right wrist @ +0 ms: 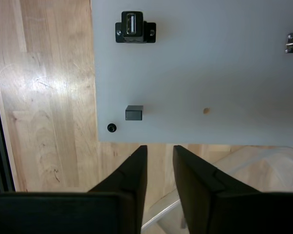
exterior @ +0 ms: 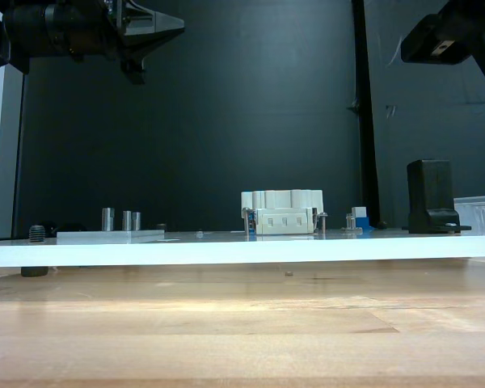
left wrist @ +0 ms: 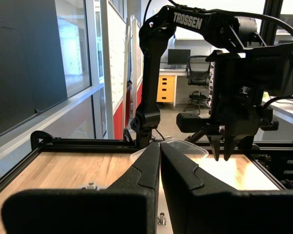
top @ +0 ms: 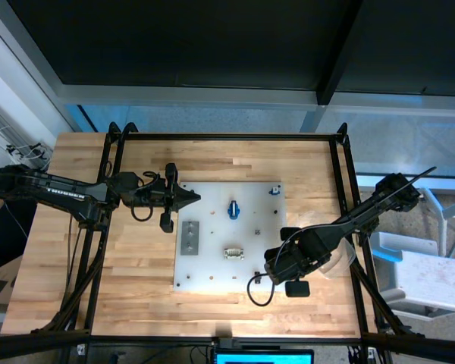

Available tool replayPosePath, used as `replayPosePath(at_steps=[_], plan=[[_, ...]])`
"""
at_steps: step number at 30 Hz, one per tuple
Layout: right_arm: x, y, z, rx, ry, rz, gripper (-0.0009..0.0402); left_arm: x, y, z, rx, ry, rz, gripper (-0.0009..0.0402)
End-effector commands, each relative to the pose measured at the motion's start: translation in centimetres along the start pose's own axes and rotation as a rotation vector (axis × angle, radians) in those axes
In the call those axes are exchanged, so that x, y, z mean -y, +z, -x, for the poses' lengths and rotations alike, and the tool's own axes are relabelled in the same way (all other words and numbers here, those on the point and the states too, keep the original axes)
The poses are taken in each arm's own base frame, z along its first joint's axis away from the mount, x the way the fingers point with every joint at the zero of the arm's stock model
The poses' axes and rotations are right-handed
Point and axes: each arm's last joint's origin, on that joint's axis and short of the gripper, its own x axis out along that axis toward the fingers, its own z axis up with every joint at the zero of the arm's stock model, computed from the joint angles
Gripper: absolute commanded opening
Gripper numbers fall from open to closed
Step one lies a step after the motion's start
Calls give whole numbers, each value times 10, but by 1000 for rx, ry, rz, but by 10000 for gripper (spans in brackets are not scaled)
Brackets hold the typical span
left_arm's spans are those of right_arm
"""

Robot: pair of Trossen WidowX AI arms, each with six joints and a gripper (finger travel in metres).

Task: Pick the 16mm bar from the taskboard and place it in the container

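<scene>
The white taskboard lies mid-table with a grey metal block and a blue knob. Three short metal bars stand upright in that block; I cannot tell which is the 16mm bar. The clear container sits just off the board's right edge, under the right arm. My right gripper points down above that edge, fingers a narrow gap apart and holding nothing. High over the board's far left corner, my left gripper is shut and empty.
A white connector and a black socket fitting stand on the board's near part. A black frame rims the wooden table. Both arms reach in from the sides.
</scene>
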Motion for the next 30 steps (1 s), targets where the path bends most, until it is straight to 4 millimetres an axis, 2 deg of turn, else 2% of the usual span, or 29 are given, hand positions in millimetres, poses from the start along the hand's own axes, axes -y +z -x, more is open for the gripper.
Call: replayPosePath(at_steps=[1, 6, 12, 17, 30], plan=[[-1, 0, -2, 6, 4, 2, 129, 0, 0, 0, 1, 0, 0, 0], [-2, -1, -10, 12, 8, 4, 194, 0, 0, 0, 1, 0, 0, 0], [-4, -3, -17, 14, 10, -3, 235, 0, 0, 0, 1, 0, 0, 0], [-5, -4, -22, 19, 14, -9, 240, 0, 0, 0, 1, 0, 0, 0], [-6, -12, -50, 41, 30, -12, 240, 0, 0, 0, 1, 0, 0, 0]])
